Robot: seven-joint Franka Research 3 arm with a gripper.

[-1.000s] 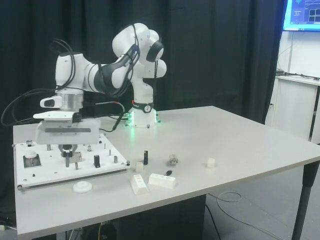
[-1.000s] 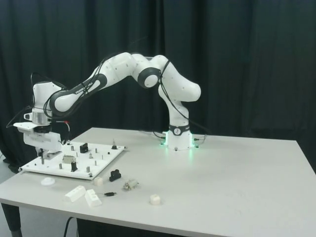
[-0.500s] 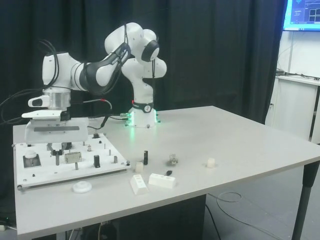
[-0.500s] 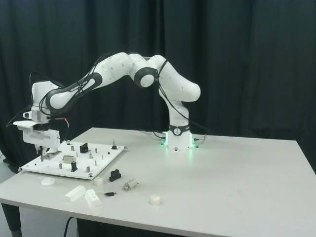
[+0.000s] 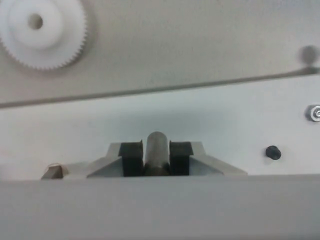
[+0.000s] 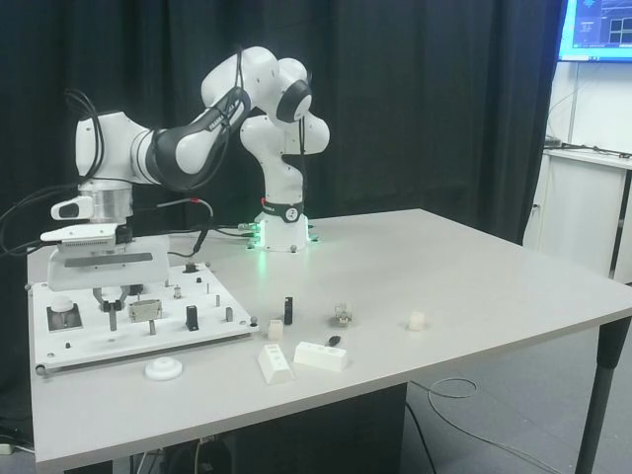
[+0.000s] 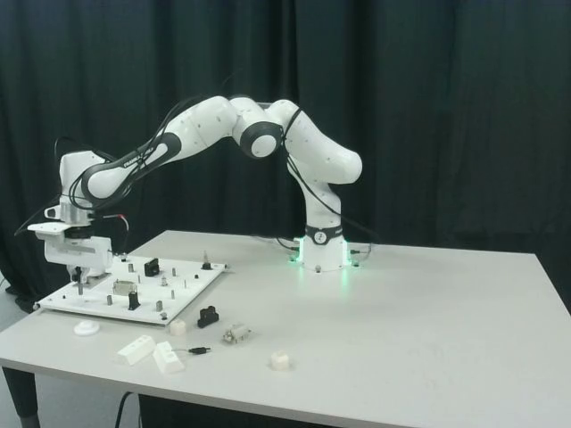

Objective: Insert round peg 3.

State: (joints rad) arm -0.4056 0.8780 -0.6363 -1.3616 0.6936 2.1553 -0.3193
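In the wrist view a grey round peg [image 5: 156, 150] stands upright between the two black pads [image 5: 131, 157] of my gripper [image 5: 156, 159], which is shut on it. Below it lies the white assembly board [image 5: 210, 115], near the board's edge. In the first room view the gripper [image 6: 111, 301] hangs low over the left part of the board [image 6: 212, 334], with the peg [image 6: 112, 318] pointing down just above it. The second room view shows the gripper [image 7: 78, 275] at the far left end of the board [image 7: 183, 294].
A white gear [image 6: 163, 369] lies on the table in front of the board; the wrist view shows the gear [image 5: 42, 30] too. Several pegs and a black block [image 6: 191, 317] stand on the board. Two white blocks [image 6: 319, 356], a black piece [image 6: 288, 310], a metal part [image 6: 344, 315] and a white cylinder [image 6: 417, 321] lie mid-table.
The arm has swung the gripper, with the peg in it, leftward across the board toward its left end. Nothing on the table has moved.
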